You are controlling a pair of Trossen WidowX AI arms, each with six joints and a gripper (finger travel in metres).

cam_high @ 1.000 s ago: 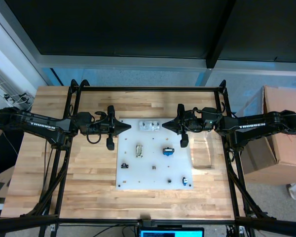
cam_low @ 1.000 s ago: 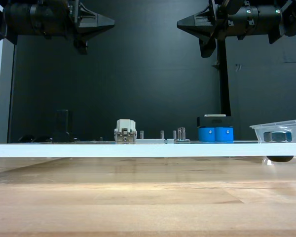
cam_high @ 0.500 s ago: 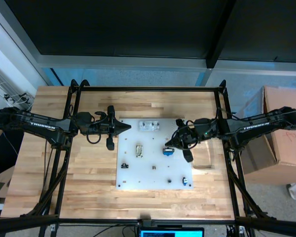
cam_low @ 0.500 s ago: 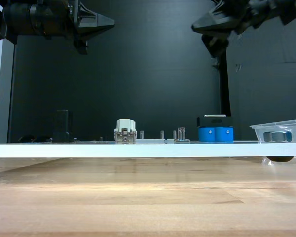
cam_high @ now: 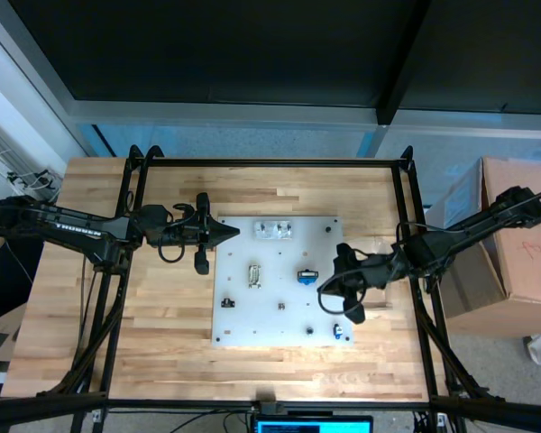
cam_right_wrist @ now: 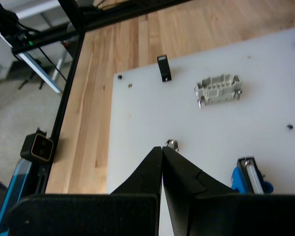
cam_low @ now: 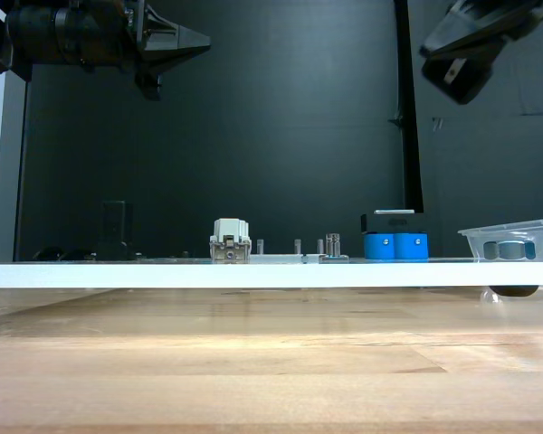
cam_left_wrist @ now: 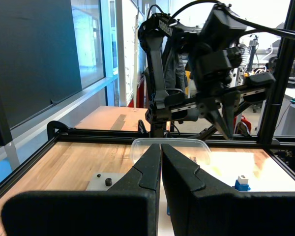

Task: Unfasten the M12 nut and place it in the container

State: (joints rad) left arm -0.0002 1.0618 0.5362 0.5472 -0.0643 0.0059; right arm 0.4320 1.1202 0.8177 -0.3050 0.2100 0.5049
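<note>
The small silver M12 nut sits on its stud at the near right edge of the white board, outside the clear plastic container. In the high view it lies near the right gripper, at about five o'clock from it. The left gripper hangs well apart, at ten o'clock from the nut. Both pairs of jaws are closed on nothing. I judge the right arm the nearer.

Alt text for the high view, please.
The right claw hovers over the white board just beyond the silver nut, which sits on its stud at the board's near right edge. The left claw hangs at the board's far left edge.
</note>
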